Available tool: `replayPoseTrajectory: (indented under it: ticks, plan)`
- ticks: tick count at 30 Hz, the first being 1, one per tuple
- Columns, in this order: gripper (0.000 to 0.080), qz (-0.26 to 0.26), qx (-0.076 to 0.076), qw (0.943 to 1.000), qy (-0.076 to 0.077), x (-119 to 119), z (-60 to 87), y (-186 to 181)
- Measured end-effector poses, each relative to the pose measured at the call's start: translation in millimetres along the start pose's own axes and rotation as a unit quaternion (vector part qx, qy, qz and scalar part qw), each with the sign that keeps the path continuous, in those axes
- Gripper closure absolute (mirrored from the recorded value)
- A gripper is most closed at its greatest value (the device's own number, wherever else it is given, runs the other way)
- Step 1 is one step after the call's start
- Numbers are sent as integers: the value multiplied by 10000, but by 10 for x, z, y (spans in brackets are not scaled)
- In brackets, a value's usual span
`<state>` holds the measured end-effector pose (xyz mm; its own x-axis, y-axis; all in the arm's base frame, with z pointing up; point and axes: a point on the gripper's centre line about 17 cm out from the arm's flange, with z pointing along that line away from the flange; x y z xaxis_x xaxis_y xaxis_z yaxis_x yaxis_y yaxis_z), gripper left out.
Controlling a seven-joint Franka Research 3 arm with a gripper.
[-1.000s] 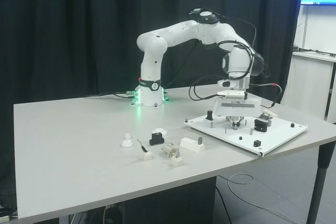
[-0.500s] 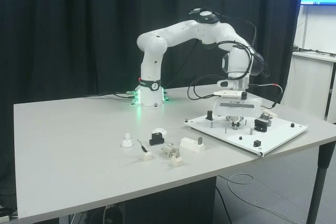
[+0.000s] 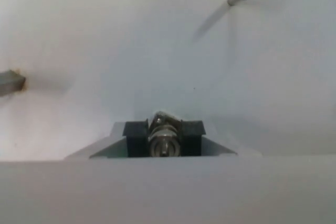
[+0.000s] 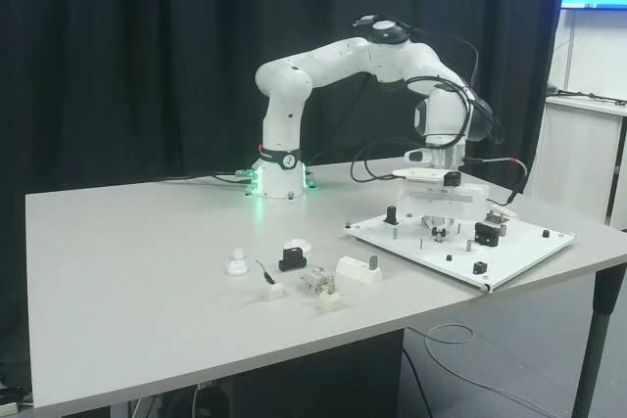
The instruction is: Insert BNC.
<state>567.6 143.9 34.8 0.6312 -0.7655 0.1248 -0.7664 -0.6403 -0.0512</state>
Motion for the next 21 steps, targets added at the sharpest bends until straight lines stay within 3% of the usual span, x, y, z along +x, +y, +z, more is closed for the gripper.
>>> replayPoseTrajectory:
  ticks: [9, 21]
  plan:
    - [679, 748, -55, 9972, 27, 1, -5, 6]
    - [679, 1456, -118, 9893, 44, 2, -2, 6]
